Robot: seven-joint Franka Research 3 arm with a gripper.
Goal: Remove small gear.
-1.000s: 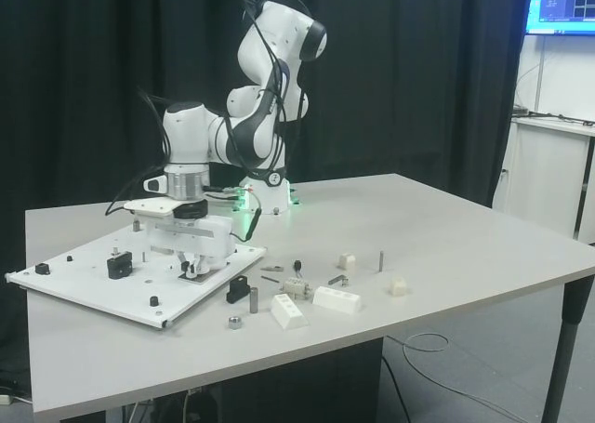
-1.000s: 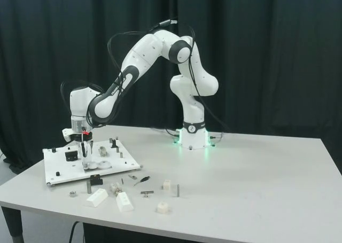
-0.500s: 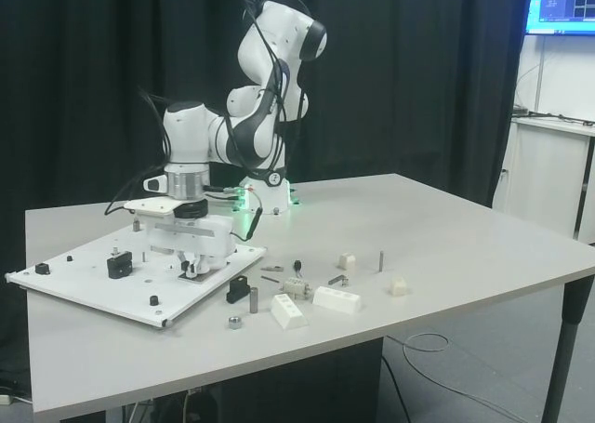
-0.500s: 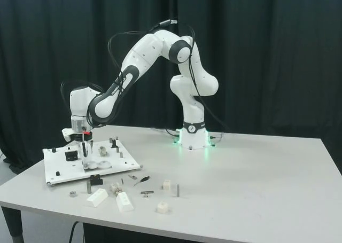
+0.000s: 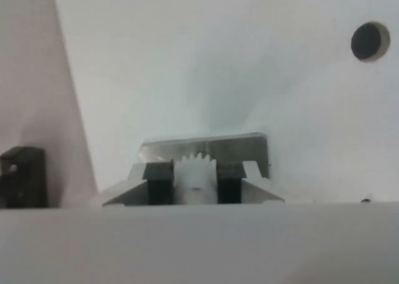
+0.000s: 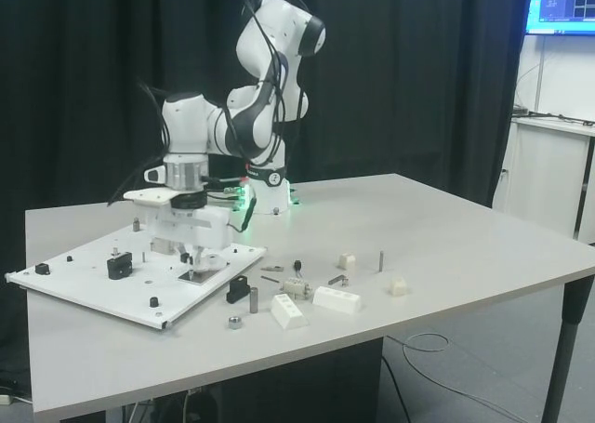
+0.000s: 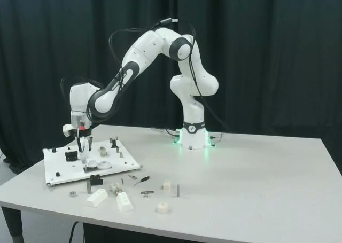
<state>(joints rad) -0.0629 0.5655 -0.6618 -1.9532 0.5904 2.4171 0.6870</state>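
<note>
Black curtains [image 7: 278, 51] close off the room behind a grey desk [image 7: 256, 173], on which the white arm [image 7: 155, 51] is bolted, green light glowing at its base. It bends over a white assembly board [image 6: 84, 279] lying at one end of the desk. Loose parts are scattered on the desk just beside the board: two white blocks [image 6: 337, 299], a black bracket [image 6: 239, 290], a nut [image 6: 235, 322], and a thin upright pin [image 6: 380, 259] farther off. The end effector [image 5: 195, 183] hangs a little above the board, over a small grey metal plate [image 6: 196, 275]. In the wrist view its two black fingers [image 5: 158, 181] are drawn in narrow and clamp the small gear [image 5: 195, 175] between them, a white toothed wheel held clear of the board, with the plate below it.
</note>
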